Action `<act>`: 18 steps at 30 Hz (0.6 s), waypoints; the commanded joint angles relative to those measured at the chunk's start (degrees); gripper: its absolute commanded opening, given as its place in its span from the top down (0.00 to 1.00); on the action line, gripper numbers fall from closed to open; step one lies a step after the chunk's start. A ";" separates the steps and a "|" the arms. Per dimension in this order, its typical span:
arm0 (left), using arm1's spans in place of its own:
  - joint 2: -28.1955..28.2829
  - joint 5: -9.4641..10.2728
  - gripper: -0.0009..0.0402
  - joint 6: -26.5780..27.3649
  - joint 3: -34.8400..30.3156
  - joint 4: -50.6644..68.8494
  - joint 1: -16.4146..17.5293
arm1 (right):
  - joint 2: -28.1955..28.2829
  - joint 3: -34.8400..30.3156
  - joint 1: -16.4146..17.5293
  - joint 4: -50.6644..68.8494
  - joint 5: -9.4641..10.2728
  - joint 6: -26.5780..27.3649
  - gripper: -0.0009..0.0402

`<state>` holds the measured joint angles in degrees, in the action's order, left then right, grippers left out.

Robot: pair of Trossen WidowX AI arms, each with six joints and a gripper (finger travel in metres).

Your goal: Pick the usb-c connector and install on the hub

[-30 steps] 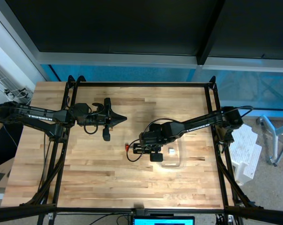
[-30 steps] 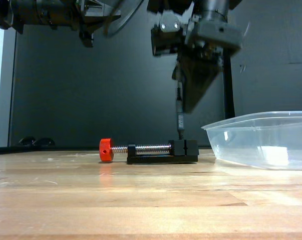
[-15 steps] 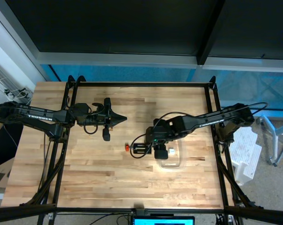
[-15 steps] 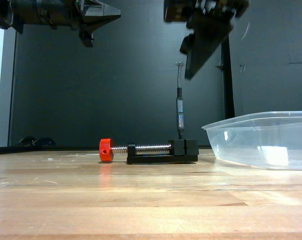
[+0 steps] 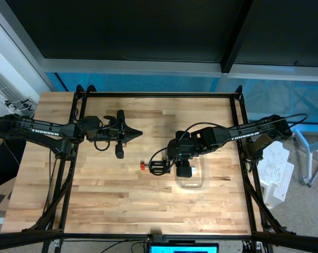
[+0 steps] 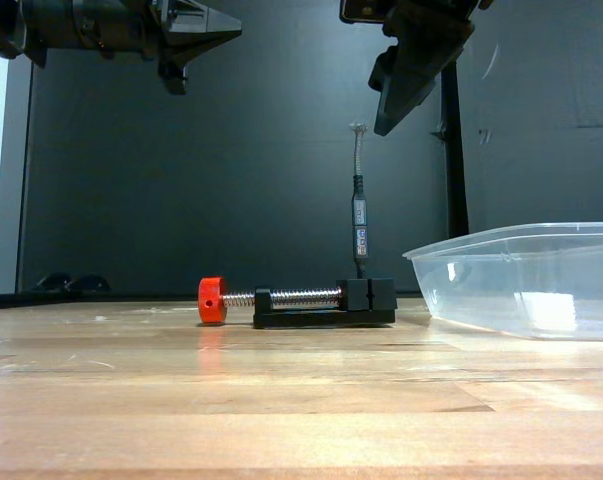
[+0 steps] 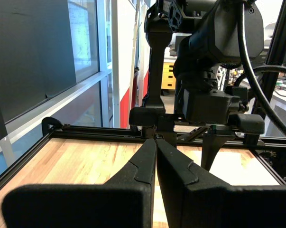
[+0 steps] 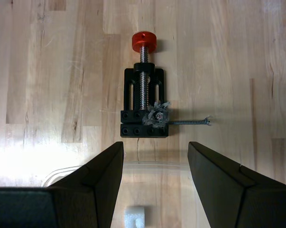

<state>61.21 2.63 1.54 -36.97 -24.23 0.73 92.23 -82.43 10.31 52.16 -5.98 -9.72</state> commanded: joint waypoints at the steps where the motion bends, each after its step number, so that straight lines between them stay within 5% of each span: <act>1: 0.00 0.00 0.98 0.00 0.00 0.00 0.00 | -3.56 2.16 -0.57 -2.01 -0.04 1.73 0.57; 18: -0.02 -0.02 0.98 0.00 0.00 -0.02 0.00 | -32.37 30.40 -7.13 -43.71 0.07 7.69 0.90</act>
<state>61.19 2.63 1.54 -36.97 -24.23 0.73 61.41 -53.58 3.75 10.70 -5.87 -2.00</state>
